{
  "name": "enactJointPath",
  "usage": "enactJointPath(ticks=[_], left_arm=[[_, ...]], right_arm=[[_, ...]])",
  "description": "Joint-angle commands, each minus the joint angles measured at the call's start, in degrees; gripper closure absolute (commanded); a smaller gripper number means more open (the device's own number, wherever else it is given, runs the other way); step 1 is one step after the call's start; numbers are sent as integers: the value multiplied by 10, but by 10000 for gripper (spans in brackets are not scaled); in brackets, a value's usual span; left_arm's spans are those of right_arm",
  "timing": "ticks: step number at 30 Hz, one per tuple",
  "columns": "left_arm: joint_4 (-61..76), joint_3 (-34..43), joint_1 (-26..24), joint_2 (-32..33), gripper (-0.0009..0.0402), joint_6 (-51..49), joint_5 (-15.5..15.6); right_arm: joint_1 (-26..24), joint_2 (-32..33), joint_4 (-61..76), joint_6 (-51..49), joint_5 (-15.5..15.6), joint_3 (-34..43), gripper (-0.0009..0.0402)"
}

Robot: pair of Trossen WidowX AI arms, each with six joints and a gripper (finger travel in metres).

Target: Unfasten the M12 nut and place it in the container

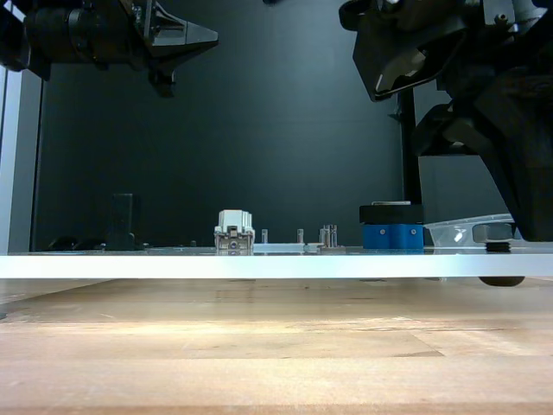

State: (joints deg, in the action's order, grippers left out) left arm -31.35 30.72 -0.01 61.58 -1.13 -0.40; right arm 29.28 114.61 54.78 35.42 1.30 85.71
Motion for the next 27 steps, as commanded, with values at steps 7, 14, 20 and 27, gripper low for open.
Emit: enactJointPath(ticks=[7, 14, 20, 27], left_arm=[[0, 0, 0, 0, 393, 0, 0], [-1, 0, 0, 0, 393, 0, 0], [0, 0, 0, 0, 393, 0, 0], [1, 0, 0, 0, 393, 0, 0]], right_arm=[[0, -1, 1, 1, -4, 0, 394], [0, -18, 80, 103, -185, 0, 394], [0, -28, 83, 101, -161, 0, 393], [0, -45, 78, 90, -61, 0, 393]])
